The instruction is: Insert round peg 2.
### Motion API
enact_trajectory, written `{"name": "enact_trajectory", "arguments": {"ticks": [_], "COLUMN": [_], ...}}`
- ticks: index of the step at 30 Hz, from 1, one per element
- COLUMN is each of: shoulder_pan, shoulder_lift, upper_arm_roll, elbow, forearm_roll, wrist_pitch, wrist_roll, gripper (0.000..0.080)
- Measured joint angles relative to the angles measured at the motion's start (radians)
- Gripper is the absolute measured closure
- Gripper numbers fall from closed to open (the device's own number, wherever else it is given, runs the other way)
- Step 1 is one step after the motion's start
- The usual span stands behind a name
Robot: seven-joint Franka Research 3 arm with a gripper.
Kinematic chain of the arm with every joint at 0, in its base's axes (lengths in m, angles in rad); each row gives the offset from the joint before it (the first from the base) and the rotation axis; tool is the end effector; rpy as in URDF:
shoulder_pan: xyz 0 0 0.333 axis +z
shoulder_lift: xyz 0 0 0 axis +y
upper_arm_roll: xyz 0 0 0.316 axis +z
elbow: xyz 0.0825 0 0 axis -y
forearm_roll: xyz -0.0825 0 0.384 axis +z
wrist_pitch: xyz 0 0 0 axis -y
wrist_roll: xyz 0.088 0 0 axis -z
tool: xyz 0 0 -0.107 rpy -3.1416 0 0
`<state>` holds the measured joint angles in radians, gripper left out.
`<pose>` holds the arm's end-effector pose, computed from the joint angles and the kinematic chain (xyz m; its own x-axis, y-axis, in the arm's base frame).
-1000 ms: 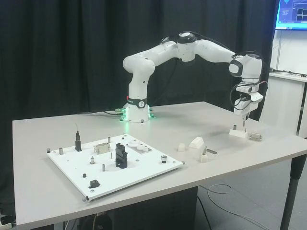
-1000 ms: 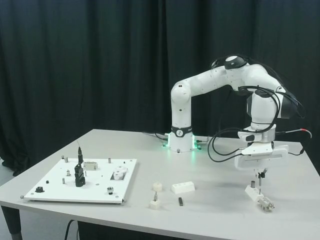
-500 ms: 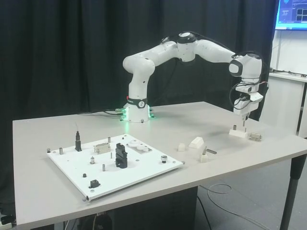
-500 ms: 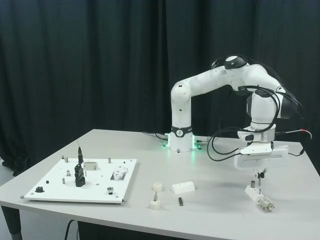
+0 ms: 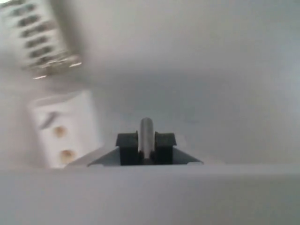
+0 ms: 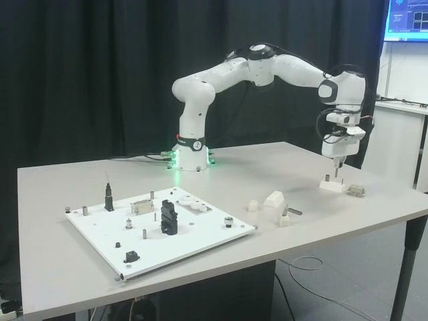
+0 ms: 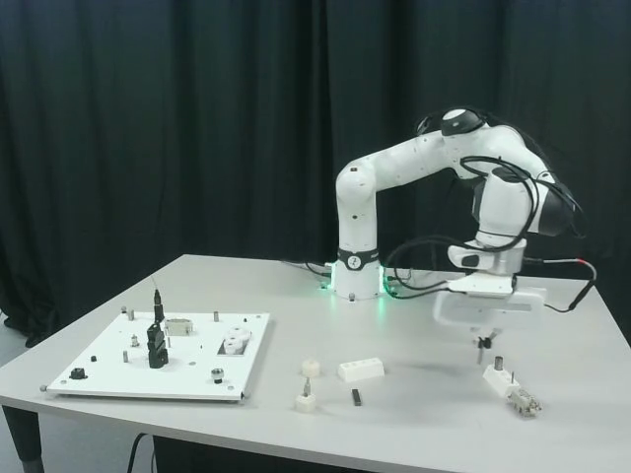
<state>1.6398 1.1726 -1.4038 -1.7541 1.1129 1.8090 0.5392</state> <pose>0.5338 0.3530 0.2817 0.8481 -0.5269 0.0557 -0.5297 -0.8456 0.0656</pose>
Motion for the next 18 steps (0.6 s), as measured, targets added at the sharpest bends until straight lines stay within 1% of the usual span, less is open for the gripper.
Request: {"name": "enact_trajectory", "arguments": {"ticks": [7,13,18], "shoulder_pan": [-0.051,-0.106,-0.157], "shoulder_lift": [0.000,0.000,0.000], "upper_arm_roll": [-0.030,-0.056,-0.077], "elbow": [-0.001,-0.003,-0.011], "forearm_roll": [-0.084,-0.148,-0.189], "wrist_pitch": [0.000,-0.001,-0.002], "wrist_roll": [-0.019,-0.102,-0.173], "gripper": [0.0735,0.0735,0.0735]}}
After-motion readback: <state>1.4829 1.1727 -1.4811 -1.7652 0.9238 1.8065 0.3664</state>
